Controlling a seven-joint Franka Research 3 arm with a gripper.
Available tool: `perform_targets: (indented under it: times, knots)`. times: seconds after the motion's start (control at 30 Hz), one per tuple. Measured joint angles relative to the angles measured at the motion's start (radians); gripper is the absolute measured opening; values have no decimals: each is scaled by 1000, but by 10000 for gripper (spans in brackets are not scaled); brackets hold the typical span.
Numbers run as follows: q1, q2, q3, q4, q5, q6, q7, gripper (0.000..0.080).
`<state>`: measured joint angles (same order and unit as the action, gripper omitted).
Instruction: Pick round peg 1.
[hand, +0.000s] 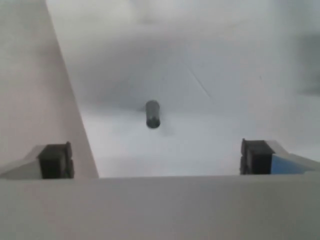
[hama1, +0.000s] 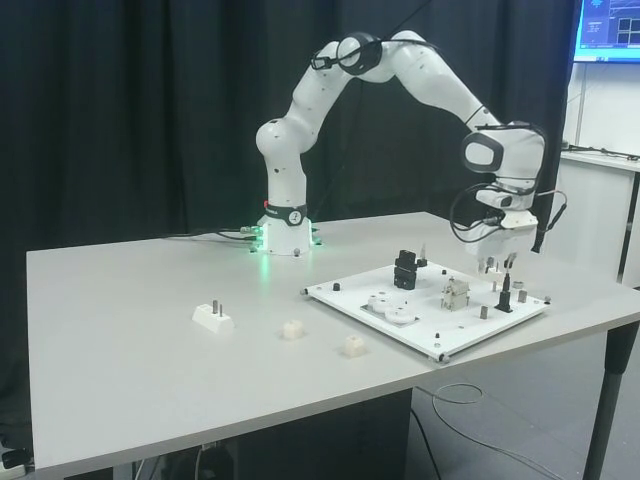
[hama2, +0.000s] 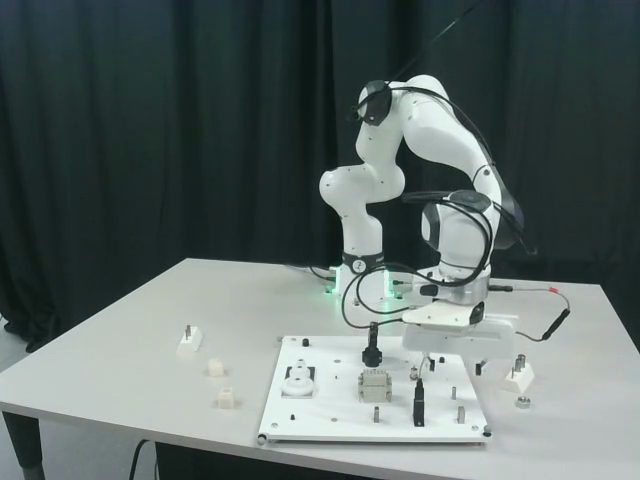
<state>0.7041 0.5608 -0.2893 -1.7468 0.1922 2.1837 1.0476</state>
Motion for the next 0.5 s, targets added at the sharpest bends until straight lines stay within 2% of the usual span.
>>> perform_targets:
  times: [0.03, 0.07, 0.2, 0.23, 0.5]
  knots:
    - [0, -4, 0, 2, 0, -9, 0, 528]
    - [0, -7, 0, 4, 0, -17, 1, 739]
    - [0, -21, 0, 9, 0, -38, 5, 739]
    - [0, -24, 0, 9, -1, -41, 6, 789]
    - [0, -39, 0, 9, -2, -58, 11, 797]
